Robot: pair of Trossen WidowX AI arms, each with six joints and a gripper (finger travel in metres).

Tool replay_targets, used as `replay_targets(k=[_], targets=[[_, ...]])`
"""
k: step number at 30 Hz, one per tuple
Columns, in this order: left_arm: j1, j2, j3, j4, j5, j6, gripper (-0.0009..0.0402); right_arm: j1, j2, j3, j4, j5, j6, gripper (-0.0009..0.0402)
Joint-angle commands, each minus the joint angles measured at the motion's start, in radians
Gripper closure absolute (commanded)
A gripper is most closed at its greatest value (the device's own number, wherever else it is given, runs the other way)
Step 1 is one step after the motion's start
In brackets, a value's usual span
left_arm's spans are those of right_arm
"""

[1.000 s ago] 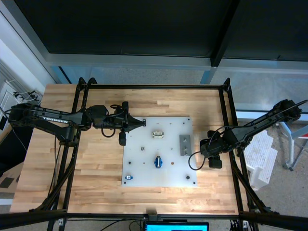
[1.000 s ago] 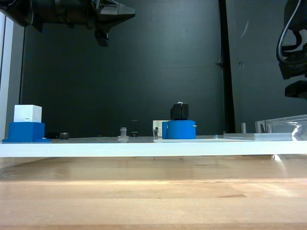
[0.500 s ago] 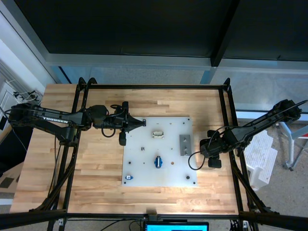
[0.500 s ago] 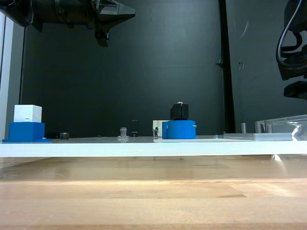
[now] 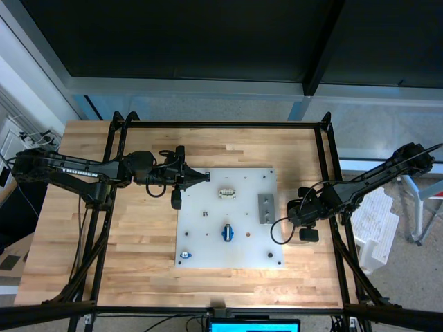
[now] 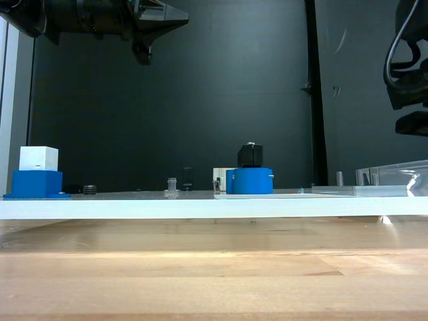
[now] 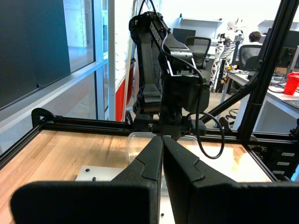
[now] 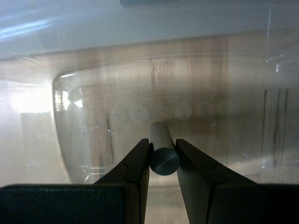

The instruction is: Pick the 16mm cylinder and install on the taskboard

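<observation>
A wooden table [image 5: 138,242] carries one white taskboard [image 5: 208,238] and, just right of it, one clear plastic tray [image 8: 84,140]. Two arms reach in. The right gripper [image 8: 162,143] is over the tray, clamped on the single 16mm cylinder [image 8: 164,158], a short, dull silver-grey peg with a flat round end. The left gripper [image 5: 206,176], its fingers pressed together, hovers above the board's far-left corner.

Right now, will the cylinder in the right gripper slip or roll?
Smooth metal cylinder, pinched on its curved sides by the right gripper over the tray, may slip. Laid sideways, it would probably roll. The left gripper hangs shut above the board.
</observation>
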Motion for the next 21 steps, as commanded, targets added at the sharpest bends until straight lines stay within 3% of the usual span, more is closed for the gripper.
replay_targets(k=[1,12,21], targets=[[0.000,0.000,0.000,0.000,0.000,0.000,0.0393,0.000,-0.001,0.042,-0.035,0.000,0.008,0.0388],[0.000,0.000,0.000,0.000,0.000,0.000,0.0393,0.003,0.008,0.188,-0.144,0.001,0.008,0.0393],[0.000,0.000,0.000,0.000,0.000,0.000,0.0393,0.004,0.127,0.300,-0.146,0.002,0.004,0.0393]])
